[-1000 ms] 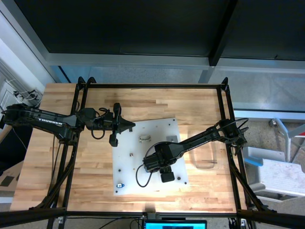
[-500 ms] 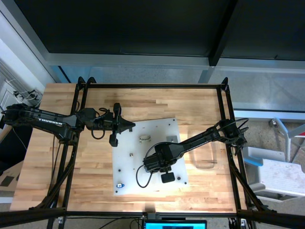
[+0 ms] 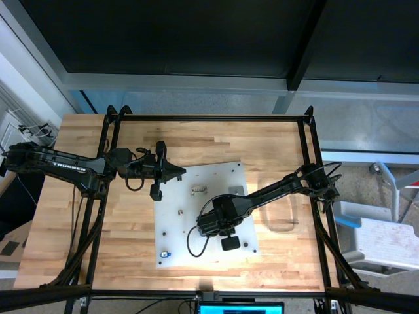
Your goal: Pick the 16mm cylinder and place it in the container
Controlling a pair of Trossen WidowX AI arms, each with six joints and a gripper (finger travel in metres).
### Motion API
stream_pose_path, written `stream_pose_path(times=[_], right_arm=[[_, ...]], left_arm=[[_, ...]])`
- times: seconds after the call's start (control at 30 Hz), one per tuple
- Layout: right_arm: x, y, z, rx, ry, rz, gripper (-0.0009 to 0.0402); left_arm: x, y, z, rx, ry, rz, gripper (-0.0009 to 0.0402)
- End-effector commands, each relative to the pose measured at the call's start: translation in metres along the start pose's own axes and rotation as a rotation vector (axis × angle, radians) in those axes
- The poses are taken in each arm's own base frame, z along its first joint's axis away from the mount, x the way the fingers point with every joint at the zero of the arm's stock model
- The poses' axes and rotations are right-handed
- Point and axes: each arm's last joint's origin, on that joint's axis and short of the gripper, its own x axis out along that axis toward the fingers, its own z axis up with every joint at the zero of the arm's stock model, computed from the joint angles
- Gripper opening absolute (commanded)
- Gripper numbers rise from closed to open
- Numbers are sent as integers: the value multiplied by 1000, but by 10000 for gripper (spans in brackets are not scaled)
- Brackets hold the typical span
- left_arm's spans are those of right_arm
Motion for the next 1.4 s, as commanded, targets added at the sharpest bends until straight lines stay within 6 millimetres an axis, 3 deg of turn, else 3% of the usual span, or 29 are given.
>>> stream_pose_path(times=[0.03, 0.83, 1.4], right_arm=[[-4, 0, 0, 0, -11, 0, 16], [-73, -2, -13, 26, -111, 14, 16], [-97, -9, -65, 86, -81, 12, 16]], left_arm=[[0, 0, 0, 0, 0, 0, 0], [0, 0, 0, 0, 0, 0, 0], [0, 0, 0, 0, 0, 0, 0]])
